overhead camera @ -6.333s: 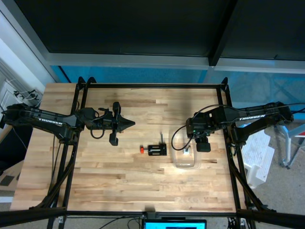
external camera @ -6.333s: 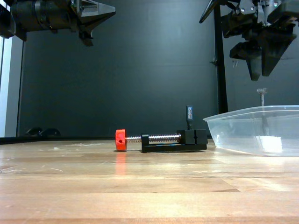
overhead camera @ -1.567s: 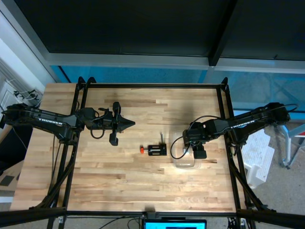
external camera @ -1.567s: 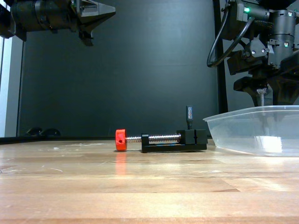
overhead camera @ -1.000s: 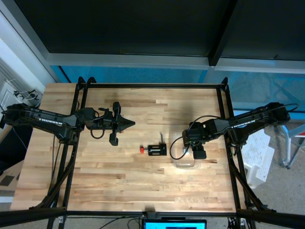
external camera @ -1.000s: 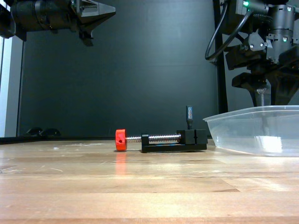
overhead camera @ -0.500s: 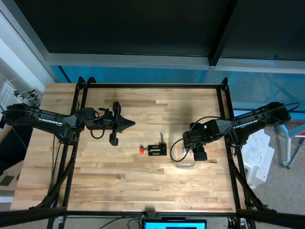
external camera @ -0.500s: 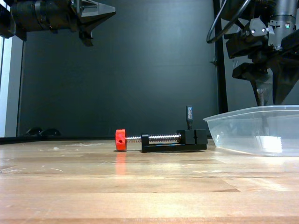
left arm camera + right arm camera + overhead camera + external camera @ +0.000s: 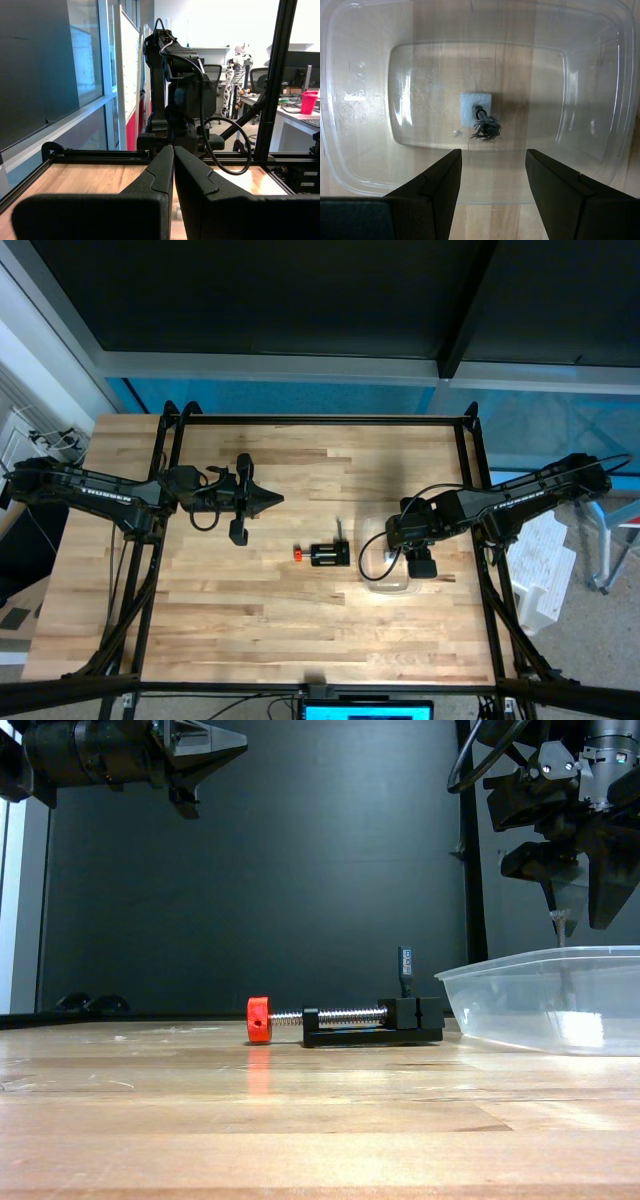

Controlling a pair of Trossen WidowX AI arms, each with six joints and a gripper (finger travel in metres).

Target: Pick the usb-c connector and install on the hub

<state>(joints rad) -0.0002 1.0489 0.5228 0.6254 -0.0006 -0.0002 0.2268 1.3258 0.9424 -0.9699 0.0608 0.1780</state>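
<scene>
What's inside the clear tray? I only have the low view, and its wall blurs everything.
Observer: A small white-grey square piece lies mid-floor in the tray, with the dark usb-c connector on it.
Operator: Right gripper open?
Observer: Yes, the right gripper is open, above the tray, pointing down at that piece.
Operator: And the left?
Observer: The left gripper is shut, held high over the table's left half, well away from the hub.

We find the hub [image 9: 325, 554] mid-worktop [image 9: 250, 620]. The tray [image 9: 392, 588] just right of it holds the usb-c connector [image 9: 480, 112], with the right end effector [image 9: 492, 154] above. The left end effector [image 9: 272, 500] hangs well left.
</scene>
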